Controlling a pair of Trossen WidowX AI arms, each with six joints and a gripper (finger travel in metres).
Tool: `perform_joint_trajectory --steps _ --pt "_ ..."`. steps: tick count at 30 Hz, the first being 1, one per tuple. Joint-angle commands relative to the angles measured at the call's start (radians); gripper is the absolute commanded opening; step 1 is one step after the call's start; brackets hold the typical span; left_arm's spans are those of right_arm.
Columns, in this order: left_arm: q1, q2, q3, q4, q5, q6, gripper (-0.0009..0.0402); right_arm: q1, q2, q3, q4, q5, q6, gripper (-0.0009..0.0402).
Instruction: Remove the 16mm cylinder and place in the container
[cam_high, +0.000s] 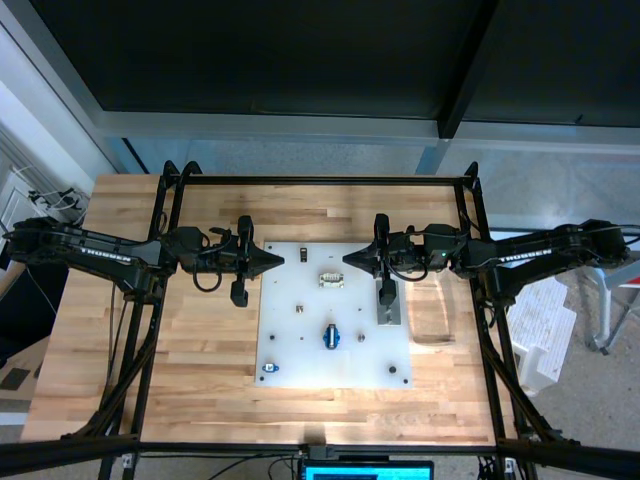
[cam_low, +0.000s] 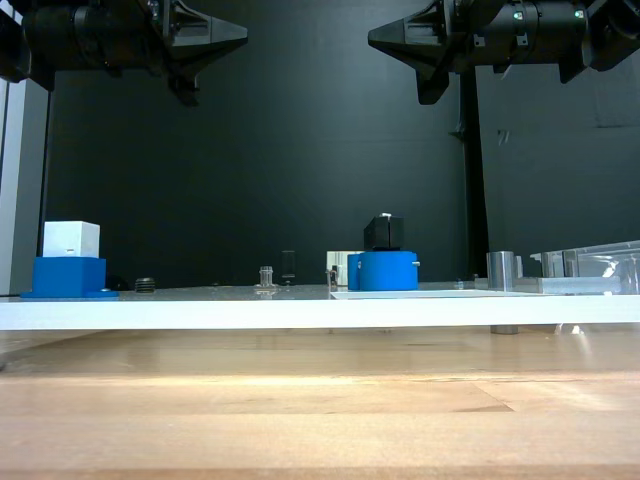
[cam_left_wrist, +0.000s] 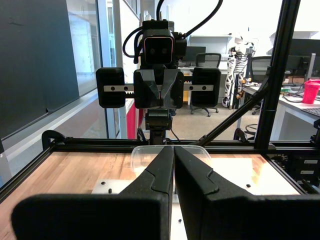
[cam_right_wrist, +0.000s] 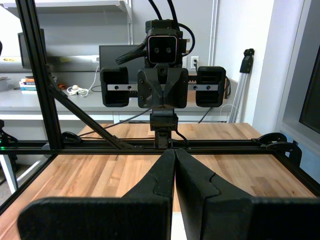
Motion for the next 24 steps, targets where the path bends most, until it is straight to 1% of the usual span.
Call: perform_joint_trajectory --steps 1,22,24 --pt "0.000 0.000 0.000 0.000 0.000 0.001 0.0000 0.001 0.000 0.000 -0.036 0.000 0.000 0.0000" --pt "0.000 0.000 0.000 0.001 0.000 0.001 0.0000 0.001 0.000 0.001 -0.037 0.000 0.001 0.0000" --pt "0.000 0.000 0.000 0.000 0.000 0.000 0.0000 0.001 0.000 0.002 -0.038 -0.007 0.009 0.0000"
